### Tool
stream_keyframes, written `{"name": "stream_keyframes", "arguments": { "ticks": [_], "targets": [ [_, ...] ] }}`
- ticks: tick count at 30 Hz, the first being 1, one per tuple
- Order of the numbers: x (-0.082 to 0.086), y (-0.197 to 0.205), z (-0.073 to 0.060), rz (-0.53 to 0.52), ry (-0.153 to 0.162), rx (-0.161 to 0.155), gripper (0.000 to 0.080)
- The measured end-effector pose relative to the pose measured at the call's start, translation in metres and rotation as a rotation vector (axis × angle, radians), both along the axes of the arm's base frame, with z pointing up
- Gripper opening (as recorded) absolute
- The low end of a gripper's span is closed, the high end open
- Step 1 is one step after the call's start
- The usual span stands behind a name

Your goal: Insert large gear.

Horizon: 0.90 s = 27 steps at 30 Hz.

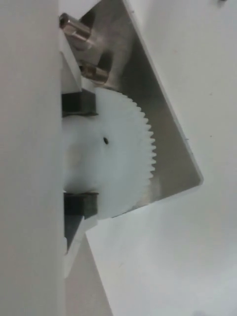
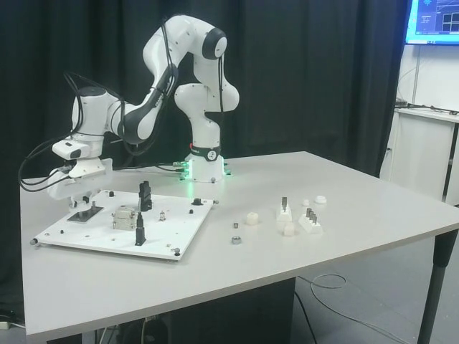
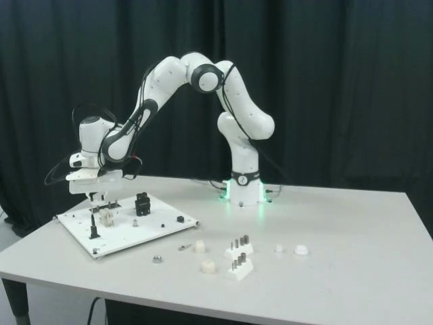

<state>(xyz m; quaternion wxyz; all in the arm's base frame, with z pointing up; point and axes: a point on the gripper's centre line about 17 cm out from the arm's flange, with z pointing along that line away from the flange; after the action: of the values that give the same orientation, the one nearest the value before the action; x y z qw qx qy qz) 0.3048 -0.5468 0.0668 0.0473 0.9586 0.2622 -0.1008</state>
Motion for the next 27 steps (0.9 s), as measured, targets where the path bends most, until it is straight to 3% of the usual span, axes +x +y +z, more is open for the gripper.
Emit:
{"name": "stream_keyframes", "arguments": {
  "ticks": [27],
  "targets": [
    [-0.0037,0.0006,-0.0055,0.025,0.031,-0.002,0.0330]
  ]
}}
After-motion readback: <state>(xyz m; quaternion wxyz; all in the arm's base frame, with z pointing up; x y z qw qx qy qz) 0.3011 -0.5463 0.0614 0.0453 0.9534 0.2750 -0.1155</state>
